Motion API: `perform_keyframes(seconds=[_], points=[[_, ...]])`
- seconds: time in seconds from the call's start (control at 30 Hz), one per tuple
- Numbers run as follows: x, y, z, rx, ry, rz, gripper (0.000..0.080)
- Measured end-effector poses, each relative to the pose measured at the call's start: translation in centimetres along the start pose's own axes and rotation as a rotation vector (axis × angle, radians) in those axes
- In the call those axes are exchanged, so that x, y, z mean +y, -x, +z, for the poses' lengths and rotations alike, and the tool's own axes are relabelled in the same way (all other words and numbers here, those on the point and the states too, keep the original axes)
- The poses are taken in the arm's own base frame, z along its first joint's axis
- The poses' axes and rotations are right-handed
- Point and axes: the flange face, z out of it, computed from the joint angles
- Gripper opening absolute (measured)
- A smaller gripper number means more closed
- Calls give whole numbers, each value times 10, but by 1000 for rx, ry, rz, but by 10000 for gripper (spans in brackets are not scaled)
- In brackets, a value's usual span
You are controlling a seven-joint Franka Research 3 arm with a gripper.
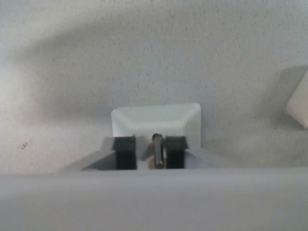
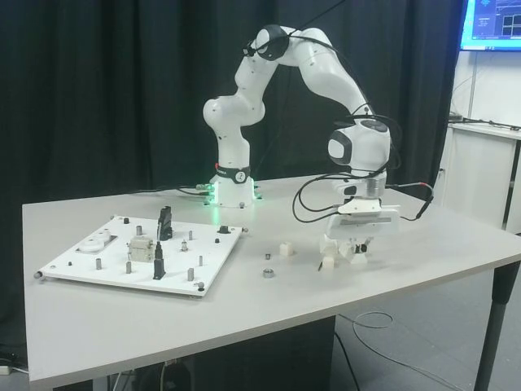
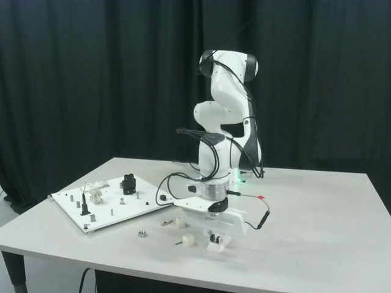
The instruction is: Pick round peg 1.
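Closest to my wrist camera is the grey underside of the hand itself, and just past it the gripper [image 1: 150, 153] with its two black fingers [image 1: 125, 151] down over a small white holder [image 1: 156, 119]. Going by size, I see the grey table [image 2: 269, 318] first, carrying everything. Then the white arm [image 2: 305, 61], bent over from its base at the back of the table and reaching down toward the front right area as the first room view shows it. Next, the white board [image 2: 98, 269] with its pegs and fittings, well apart from the hand, on the far side of the table from it. Then the white holder again, under the hand, with two more white blocks [image 2: 286, 248] near it. Smallest is the peg [image 1: 158, 150]: it stands upright in the holder, between the fingers and against one of them. The fingers are only partly apart, a gap left beside the other one, so I cannot tell whether they grip it.
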Motion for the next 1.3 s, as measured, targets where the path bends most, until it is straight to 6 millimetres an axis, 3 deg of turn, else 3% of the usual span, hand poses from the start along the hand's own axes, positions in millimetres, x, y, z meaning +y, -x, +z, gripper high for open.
perform_keyframes(seconds=[0.03,0.3,0.33,0.63,1.3], points=[[0,0,0,0,0,0,160],[1,-1,0,-1,2,2,160],[1,-1,0,-2,3,3,35],[1,-2,-6,-16,20,5,35],[3,-10,-49,-41,33,18,34]])
